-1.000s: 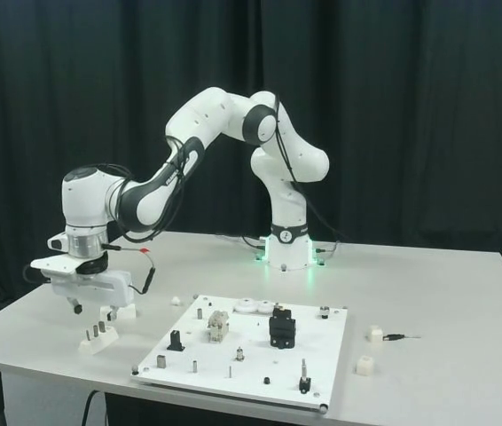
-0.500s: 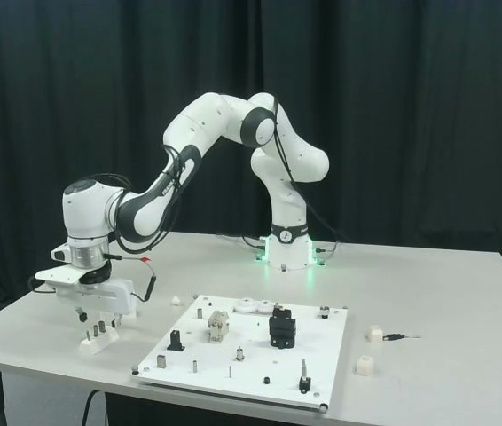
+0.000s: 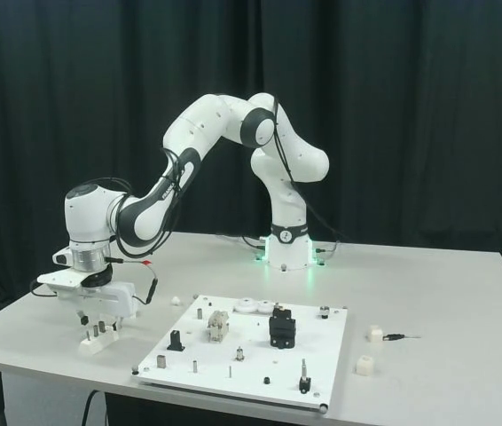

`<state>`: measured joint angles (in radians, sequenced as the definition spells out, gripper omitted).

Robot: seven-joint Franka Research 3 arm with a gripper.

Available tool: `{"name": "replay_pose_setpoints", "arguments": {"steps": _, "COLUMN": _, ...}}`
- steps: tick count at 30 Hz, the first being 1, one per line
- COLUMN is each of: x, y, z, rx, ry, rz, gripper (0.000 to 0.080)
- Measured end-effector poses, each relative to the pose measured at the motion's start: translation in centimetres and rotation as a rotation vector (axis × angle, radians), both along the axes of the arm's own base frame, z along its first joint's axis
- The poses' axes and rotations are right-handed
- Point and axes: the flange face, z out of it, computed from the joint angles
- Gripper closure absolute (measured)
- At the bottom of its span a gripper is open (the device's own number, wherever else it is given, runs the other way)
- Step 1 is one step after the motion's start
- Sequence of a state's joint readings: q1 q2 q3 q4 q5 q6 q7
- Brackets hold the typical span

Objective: Pick square peg 3.

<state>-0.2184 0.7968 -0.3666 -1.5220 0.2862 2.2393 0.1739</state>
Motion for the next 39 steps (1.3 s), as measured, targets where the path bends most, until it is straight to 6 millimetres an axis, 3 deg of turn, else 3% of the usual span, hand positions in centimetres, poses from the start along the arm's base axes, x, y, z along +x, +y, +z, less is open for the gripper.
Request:
{"name": "replay_pose_setpoints", "arguments": {"steps": 4, "x": 0.0, "y": 0.0, "z": 0.0, "rx": -0.003, "ry": -0.003, "rz": 0.002, "gripper": 0.0003}}
{"name": "replay_pose_setpoints", "arguments": {"steps": 5, "x": 0.0, "y": 0.0, "z": 0.1, "rx": -0.003, "ry": -0.004, "rz": 0.002, "gripper": 0.0104}}
{"name": "replay_pose_setpoints", "arguments": {"steps": 10, "x": 0.1, "y": 0.0, "z": 0.2, "rx": -0.005, "ry": -0.008, "rz": 0.002, "gripper": 0.0104}}
{"name": "replay_pose_setpoints", "arguments": {"steps": 11, "x": 0.1, "y": 0.0, "z": 0.3, "rx": -0.005, "ry": -0.009, "rz": 0.002, "gripper": 0.0262}}
{"name": "replay_pose_setpoints", "arguments": {"steps": 19, "x": 0.3, "y": 0.2, "z": 0.7, "rx": -0.003, "ry": -0.016, "rz": 0.003, "gripper": 0.0262}}
{"name": "replay_pose_setpoints", "arguments": {"steps": 20, "x": 0.4, "y": 0.2, "z": 0.7, "rx": -0.002, "ry": -0.018, "rz": 0.002, "gripper": 0.0628}}
{"name": "replay_pose_setpoints", "arguments": {"steps": 25, "x": 0.5, "y": 0.3, "z": 0.8, "rx": 0.004, "ry": -0.025, "rz": -0.003, "gripper": 0.0628}}
{"name": "replay_pose_setpoints", "arguments": {"steps": 26, "x": 0.5, "y": 0.3, "z": 0.8, "rx": 0.004, "ry": -0.025, "rz": -0.003, "gripper": 0.0696}}
{"name": "replay_pose_setpoints", "arguments": {"steps": 39, "x": 0.4, "y": 0.2, "z": 1.1, "rx": 0.004, "ry": -0.027, "rz": -0.006, "gripper": 0.0696}}
